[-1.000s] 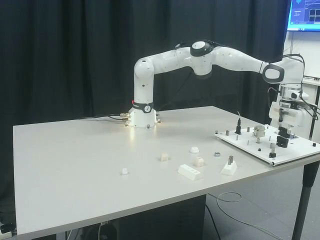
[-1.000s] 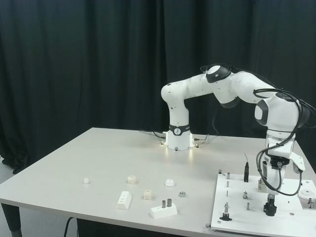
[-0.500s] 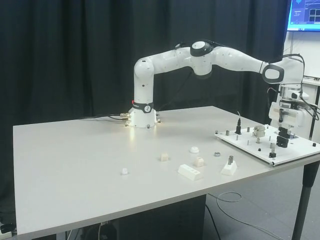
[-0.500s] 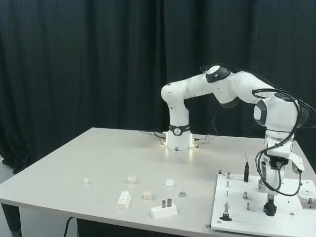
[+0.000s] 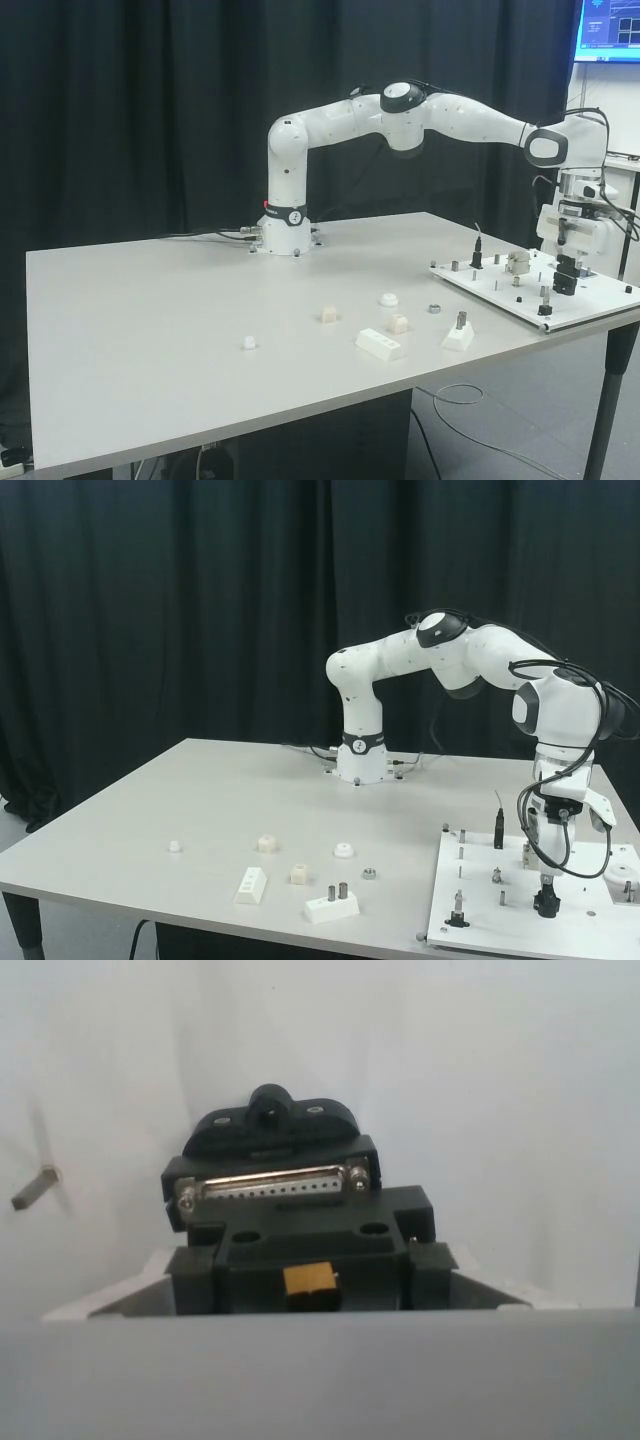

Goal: Insert D-SUB.

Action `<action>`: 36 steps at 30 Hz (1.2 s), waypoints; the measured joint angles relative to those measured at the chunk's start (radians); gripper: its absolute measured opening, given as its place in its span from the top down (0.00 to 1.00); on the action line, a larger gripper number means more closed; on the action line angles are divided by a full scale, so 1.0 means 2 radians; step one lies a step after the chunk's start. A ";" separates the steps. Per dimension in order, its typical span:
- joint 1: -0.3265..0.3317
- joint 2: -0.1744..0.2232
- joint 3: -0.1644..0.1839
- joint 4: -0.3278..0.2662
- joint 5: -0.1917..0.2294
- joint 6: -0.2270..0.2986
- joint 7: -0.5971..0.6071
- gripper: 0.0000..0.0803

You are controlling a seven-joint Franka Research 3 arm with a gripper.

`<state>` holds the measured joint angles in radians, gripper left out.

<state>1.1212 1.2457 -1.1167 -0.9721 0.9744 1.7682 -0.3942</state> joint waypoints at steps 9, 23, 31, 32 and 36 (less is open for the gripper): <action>0.001 0.000 0.000 0.000 0.000 -0.001 0.000 0.52; 0.007 -0.003 0.000 -0.007 0.000 -0.004 0.000 0.52; 0.010 -0.005 0.000 -0.012 0.000 -0.003 0.000 0.52; 0.010 -0.005 0.000 -0.012 0.000 -0.003 0.000 0.52; 0.010 -0.005 0.000 -0.012 0.000 -0.002 0.000 0.52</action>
